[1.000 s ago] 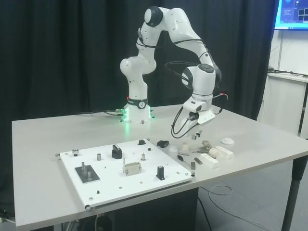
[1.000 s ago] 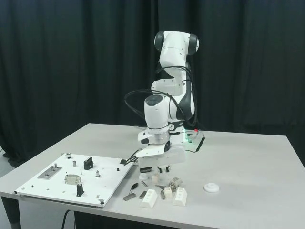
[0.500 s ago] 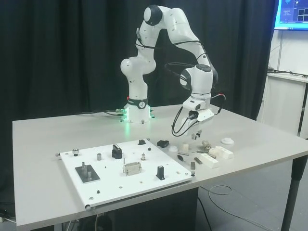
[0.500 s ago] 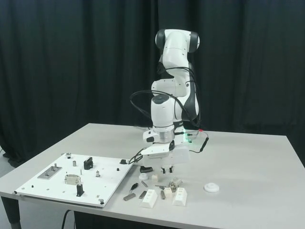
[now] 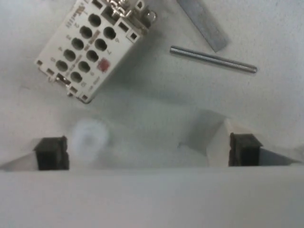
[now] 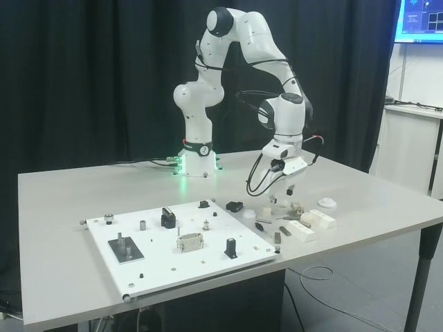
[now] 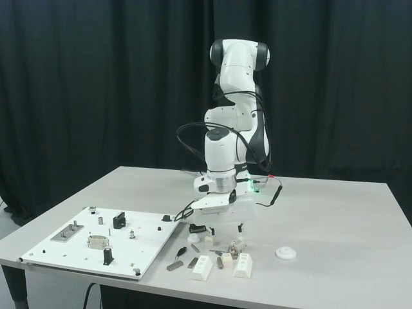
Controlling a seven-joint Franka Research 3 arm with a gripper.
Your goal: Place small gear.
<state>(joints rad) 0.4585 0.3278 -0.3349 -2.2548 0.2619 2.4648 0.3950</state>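
Note:
The small gear [image 5: 88, 137] shows in the wrist view as a blurred white toothed disc on the table, just inside one black pad [image 5: 51, 153]. My gripper [image 5: 147, 151] is open wide and holds nothing. In the room views the gripper [image 6: 284, 200] [image 7: 230, 233] hangs low over the loose parts beside the white board [image 6: 159, 266]. A small white piece [image 6: 266, 211] lies on the table next to the fingers; I cannot tell if it is the gear.
A white connector block [image 5: 88, 45], a thin metal rod [image 5: 213, 61] and a flat grey bar [image 5: 202, 23] lie just beyond the fingertips. White blocks [image 6: 318, 220] [image 7: 203, 267], a white disc [image 6: 327, 203] [image 7: 285, 253] and a black part [image 6: 234, 205] lie nearby. The board [image 7: 58, 254] carries pegs and fixtures.
The gripper has come down toward the table and shifted a little over the loose parts. Nothing was taken hold of.

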